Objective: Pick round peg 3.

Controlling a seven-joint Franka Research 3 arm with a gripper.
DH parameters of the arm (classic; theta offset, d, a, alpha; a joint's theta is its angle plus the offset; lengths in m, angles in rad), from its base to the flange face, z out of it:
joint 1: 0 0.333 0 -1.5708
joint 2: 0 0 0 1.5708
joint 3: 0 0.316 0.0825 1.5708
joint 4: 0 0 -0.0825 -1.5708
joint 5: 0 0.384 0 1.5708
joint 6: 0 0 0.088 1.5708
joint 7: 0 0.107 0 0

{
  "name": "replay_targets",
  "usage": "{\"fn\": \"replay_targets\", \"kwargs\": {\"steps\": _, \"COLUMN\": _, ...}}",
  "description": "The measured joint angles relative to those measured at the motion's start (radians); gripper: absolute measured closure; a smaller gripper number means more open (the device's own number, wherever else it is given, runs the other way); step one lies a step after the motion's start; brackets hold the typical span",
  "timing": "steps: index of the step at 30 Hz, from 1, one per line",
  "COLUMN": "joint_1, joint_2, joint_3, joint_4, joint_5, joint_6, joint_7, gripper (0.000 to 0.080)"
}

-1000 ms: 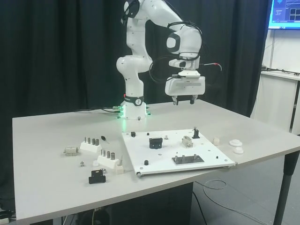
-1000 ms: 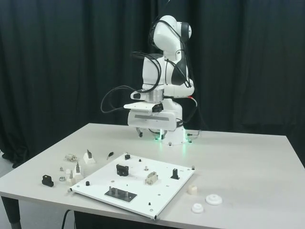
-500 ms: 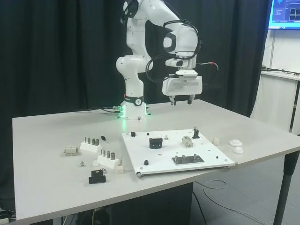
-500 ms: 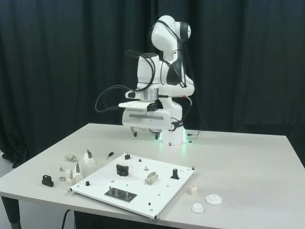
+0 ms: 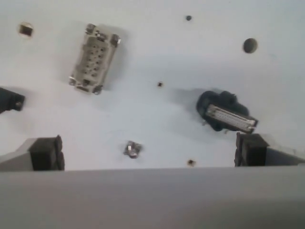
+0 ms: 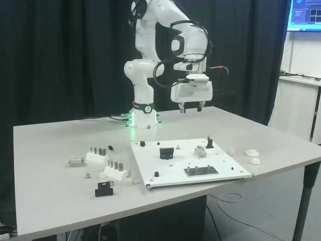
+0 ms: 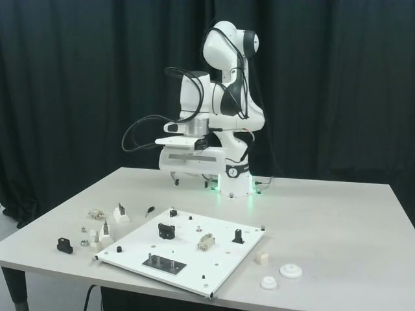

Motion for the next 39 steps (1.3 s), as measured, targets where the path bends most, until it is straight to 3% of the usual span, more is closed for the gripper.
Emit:
{"fn": "replay_targets", "kwargs": {"steps": 19, "joint_1": -0.112, "joint_2": 0.033, "joint_3": -0.029, "joint_4": 0.049, "joint_5": -0.013, "joint_6": 0.005, "joint_7": -0.284, "gripper": 0.0003}}
{"fn": "replay_targets", "kwargs": {"steps": 39, "joint_1": -0.222, "joint_2": 0.182, "joint_3": -0.073, "joint_4": 0.181, "joint_5": -0.007, "joint_6": 0.069, "joint_7": -0.646, "gripper": 0.0003}}
